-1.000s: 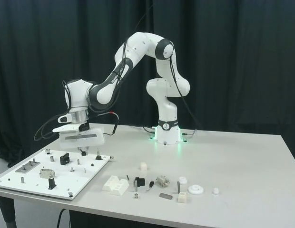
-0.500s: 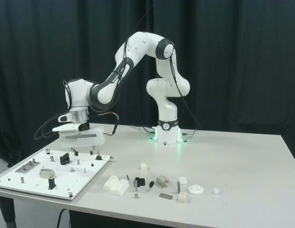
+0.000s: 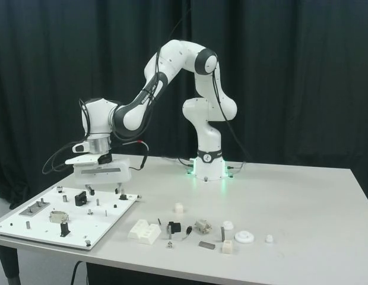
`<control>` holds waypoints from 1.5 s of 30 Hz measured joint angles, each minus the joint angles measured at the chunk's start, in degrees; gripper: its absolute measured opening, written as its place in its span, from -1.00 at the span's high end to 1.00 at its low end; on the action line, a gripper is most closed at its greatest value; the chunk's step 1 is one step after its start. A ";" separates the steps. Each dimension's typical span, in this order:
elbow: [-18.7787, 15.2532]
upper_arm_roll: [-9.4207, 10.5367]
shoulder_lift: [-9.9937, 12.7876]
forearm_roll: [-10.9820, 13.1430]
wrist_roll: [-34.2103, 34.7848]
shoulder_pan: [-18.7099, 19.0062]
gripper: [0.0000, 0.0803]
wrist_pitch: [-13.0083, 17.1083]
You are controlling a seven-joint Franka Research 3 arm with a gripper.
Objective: Remove round peg 1.
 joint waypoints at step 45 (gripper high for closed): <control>3.67 2.83 10.72 0.12 0.00 -1.39 -0.99 5.92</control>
